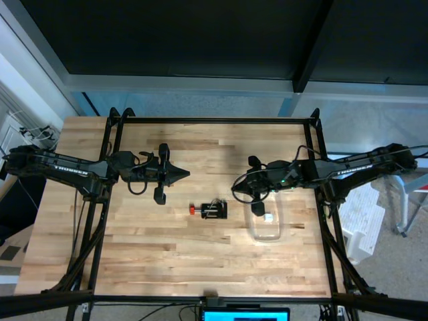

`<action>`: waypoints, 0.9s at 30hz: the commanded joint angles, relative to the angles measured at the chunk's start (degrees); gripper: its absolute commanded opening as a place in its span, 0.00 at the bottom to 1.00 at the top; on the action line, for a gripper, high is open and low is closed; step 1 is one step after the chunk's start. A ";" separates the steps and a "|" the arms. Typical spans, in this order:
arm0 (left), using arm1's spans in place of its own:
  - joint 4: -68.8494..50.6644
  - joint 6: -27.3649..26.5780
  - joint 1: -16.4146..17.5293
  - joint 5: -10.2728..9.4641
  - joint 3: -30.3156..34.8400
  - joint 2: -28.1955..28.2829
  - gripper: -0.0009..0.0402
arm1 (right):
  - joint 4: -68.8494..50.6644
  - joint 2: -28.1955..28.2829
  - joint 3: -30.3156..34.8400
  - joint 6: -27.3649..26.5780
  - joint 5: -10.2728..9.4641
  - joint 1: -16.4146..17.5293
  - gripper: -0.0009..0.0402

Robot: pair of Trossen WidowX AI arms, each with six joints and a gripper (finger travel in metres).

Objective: Pick the RCA connector and install on taskboard

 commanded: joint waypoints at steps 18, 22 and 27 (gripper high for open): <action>0.02 0.00 0.00 0.02 0.02 0.02 0.02 | 15.82 -11.56 -9.53 -3.19 -4.35 -7.10 0.02; 0.02 0.00 0.00 0.02 0.02 0.02 0.02 | 18.56 -12.85 -11.26 -3.13 -3.87 -7.10 0.02; 0.00 0.00 0.00 0.02 0.02 0.02 0.02 | 21.73 -14.12 -13.62 -2.89 -3.87 -7.10 0.02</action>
